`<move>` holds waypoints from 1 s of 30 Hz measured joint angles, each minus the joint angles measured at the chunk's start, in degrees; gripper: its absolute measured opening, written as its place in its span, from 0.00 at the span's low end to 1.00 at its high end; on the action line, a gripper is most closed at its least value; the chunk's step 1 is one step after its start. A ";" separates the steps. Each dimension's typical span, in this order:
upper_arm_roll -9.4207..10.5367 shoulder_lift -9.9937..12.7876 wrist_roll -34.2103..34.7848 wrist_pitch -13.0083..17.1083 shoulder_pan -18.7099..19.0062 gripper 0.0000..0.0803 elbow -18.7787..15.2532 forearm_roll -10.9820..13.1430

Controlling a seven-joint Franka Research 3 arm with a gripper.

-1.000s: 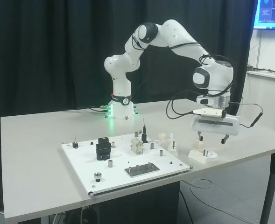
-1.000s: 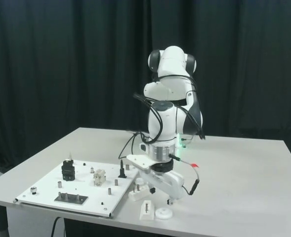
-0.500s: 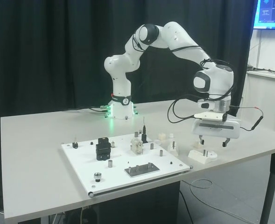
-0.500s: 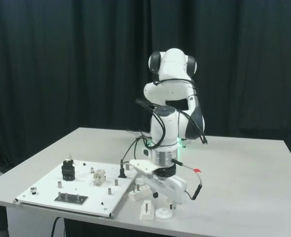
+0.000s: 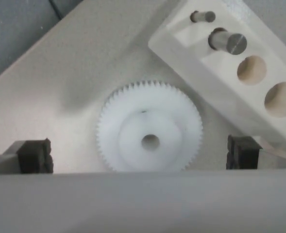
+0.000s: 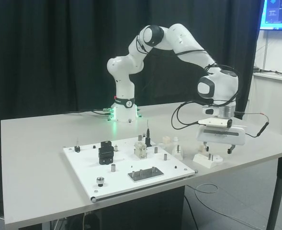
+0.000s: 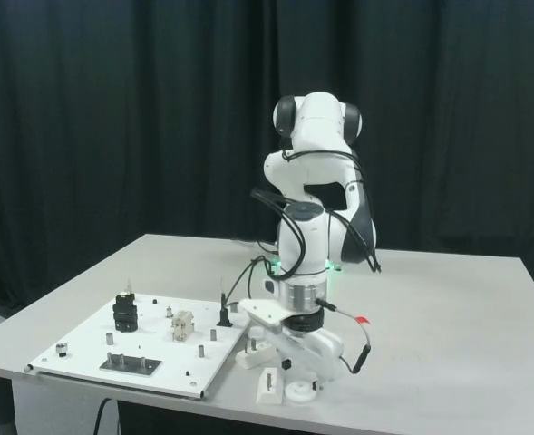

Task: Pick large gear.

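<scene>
Straddling large gear (image 5: 150, 128), end effector (image 5: 138, 155) spread wide; gear's near edge hidden.

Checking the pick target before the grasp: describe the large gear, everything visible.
The large gear is a white toothed disc, plastic by its look, with a raised round hub and a small centre hole. It lies flat on the grey table, beside a white block with pins and holes. The open gripper has one black fingertip on either side, neither touching it.
</scene>
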 joint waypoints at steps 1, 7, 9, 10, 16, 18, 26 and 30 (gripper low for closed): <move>0.04 0.00 0.00 0.27 0.02 1.00 -0.19 0.00; 0.57 0.00 0.00 1.74 0.15 1.00 -1.32 0.00; 0.83 0.00 0.00 2.28 0.15 1.00 -1.65 0.00; 0.96 0.00 0.00 2.57 0.15 1.00 -1.82 0.00; 1.40 0.00 -0.01 4.08 0.27 1.00 -2.77 0.00; 1.40 0.00 -0.01 4.59 0.36 1.00 -3.02 0.00; 1.40 0.00 -0.11 6.10 0.64 1.00 -3.89 -0.01; 1.40 0.00 -0.30 6.93 0.75 1.00 -4.24 -0.03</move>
